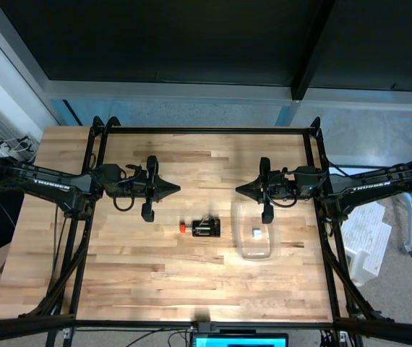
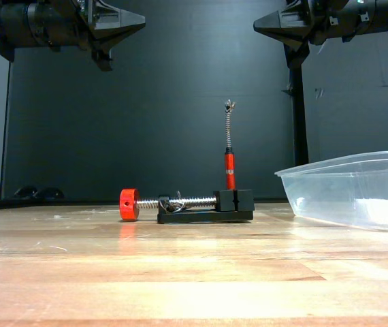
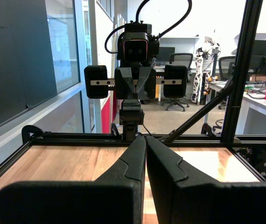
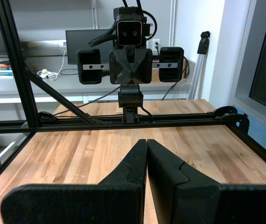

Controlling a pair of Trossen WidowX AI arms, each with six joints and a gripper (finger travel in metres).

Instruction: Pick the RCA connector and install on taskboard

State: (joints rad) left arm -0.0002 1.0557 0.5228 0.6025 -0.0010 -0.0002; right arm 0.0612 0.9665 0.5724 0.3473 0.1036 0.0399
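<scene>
Tabletop (image 1: pixel 155 275) bears taskboard (image 1: pixel 206 228) and tray (image 1: pixel 258 250), seemingly holding RCA connector (image 1: pixel 256 233); left gripper (image 1: pixel 177 189), right gripper (image 1: pixel 238 190) hover above, pressed together.

**Inspector:** High view?

**Technician:** It is set above the near edge of the table (image 1: pixel 155 289) and looks down and away, far enough back to take in the whole top. The left gripper (image 1: pixel 176 189) and right gripper (image 1: pixel 239 190) hang over mid-table, tips facing, fingers pressed together.

**Inspector:** Low view?

**Technician:** It sits at table-top height on the near edge and looks level. It is close to the taskboard (image 2: pixel 204 204) and clear tray (image 2: pixel 344 191), which the high view also shows.

**Inspector:** Wrist views?

**Technician:** Each looks along its own gripper, straight across the table at the other gripper.
</scene>
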